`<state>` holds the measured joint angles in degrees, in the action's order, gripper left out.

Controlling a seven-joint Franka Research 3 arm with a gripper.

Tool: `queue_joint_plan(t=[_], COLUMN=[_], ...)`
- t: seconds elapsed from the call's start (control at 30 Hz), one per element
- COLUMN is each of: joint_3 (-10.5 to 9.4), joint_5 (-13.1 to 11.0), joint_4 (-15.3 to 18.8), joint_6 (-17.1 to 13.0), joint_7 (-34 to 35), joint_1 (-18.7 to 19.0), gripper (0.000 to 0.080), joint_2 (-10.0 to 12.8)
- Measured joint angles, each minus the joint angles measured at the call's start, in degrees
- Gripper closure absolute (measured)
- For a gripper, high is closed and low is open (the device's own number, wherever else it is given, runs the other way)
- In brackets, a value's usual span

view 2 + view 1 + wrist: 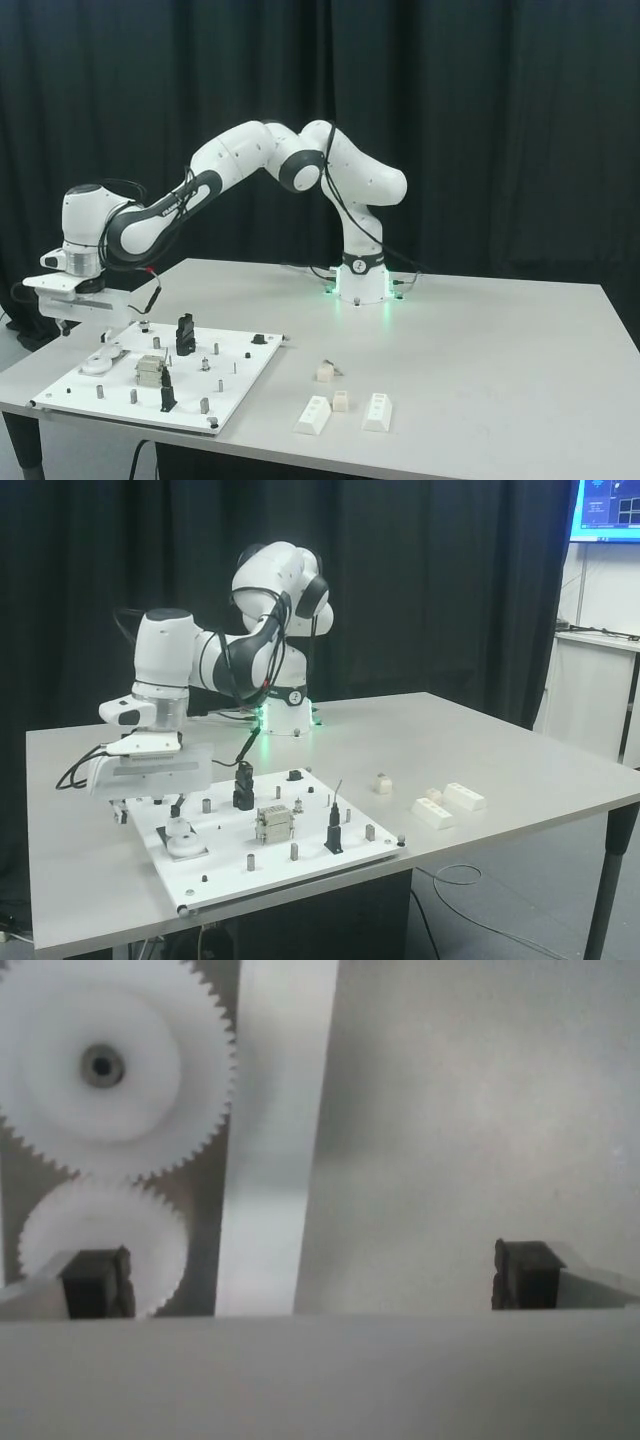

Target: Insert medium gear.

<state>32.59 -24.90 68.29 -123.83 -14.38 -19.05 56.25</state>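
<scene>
In the wrist view two white gears lie side by side with teeth meshed, a large gear (pixel 103 1065) with a dark centre hole and a smaller gear (pixel 100 1235). My gripper (pixel 310 1278) is open wide and holds nothing. One black fingertip (pixel 95 1282) shows in front of the smaller gear, while the other hangs over bare grey table. In the first room view the gripper (pixel 150 806) hovers just above the gears (pixel 181 837) at the white board's (pixel 300 865) far left end. The second room view shows the gripper (pixel 85 324) above the gears (pixel 100 362).
The white board (pixel 240 385) carries a black block (pixel 185 335), a grey connector block (pixel 150 370) and several small pegs. Its edge strip (pixel 275 1130) runs between my fingers. Small white blocks (pixel 448 802) lie on the grey table (pixel 480 740), off the board.
</scene>
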Motion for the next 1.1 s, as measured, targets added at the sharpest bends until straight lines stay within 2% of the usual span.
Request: queue_joint_plan(t=[0.3, 1.1], joint_3=[-0.01, -0.03], joint_5=[0.0, 0.0], joint_4=[-1.8, -3.1], joint_6=[0.3, 0.6], joint_7=[1.9, 2.2], joint_1=[-0.5, -1.0], gripper=[0.0003, 0.0003], joint_2=[1.6, 2.5])
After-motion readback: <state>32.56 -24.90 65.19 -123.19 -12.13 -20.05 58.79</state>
